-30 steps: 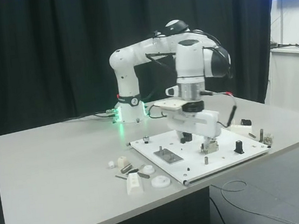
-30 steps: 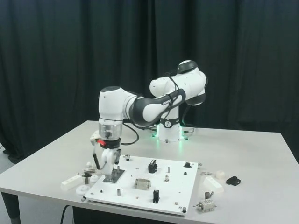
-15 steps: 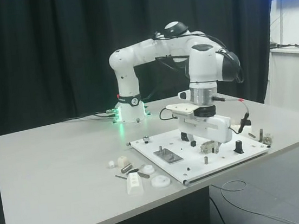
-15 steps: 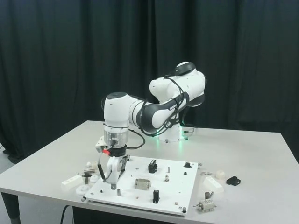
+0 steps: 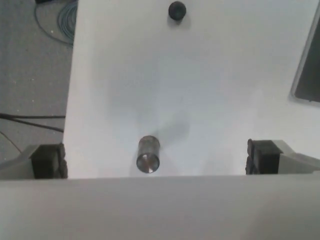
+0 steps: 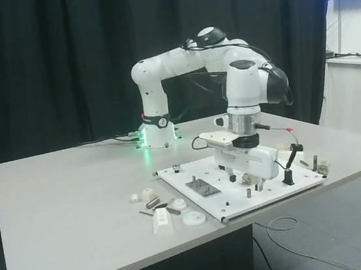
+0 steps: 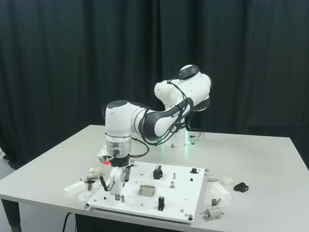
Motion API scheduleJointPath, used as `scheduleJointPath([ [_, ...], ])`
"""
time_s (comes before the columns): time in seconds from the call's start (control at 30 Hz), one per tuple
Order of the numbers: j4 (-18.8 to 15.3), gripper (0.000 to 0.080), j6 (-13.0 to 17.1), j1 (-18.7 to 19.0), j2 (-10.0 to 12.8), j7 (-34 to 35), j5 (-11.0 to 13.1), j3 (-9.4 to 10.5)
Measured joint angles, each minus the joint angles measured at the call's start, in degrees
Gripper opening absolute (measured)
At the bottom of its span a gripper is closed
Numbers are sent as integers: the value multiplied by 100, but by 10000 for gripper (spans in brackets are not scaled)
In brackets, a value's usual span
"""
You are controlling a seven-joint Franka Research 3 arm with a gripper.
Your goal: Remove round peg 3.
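The grey table carries the arm's base at its far side. A white board and loose white parts lie near the front edge.

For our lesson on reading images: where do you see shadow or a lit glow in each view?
Wrist view: the round peg throws a faint soft shadow on the white board. First room view: green glow at the arm's base. Second room view: the same green glow shows beneath the base.

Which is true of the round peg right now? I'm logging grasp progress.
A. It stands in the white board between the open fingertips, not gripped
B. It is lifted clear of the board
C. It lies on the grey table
A: in the wrist view the round peg stands upright in the white board, with the fingertips apart on either side, neither touching it.
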Motion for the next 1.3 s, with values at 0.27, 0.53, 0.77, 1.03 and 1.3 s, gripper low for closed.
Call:
scheduleJointPath([
  [0.27,147,800,8,-106,2,0,-9,178],
  [0.53,243,800,73,-160,16,0,-125,268],
  [0.77,246,800,180,-162,17,24,-190,335],
  [1.03,247,800,271,-163,20,151,-227,397],
  [1.3,248,698,329,-165,21,152,-232,461],
])
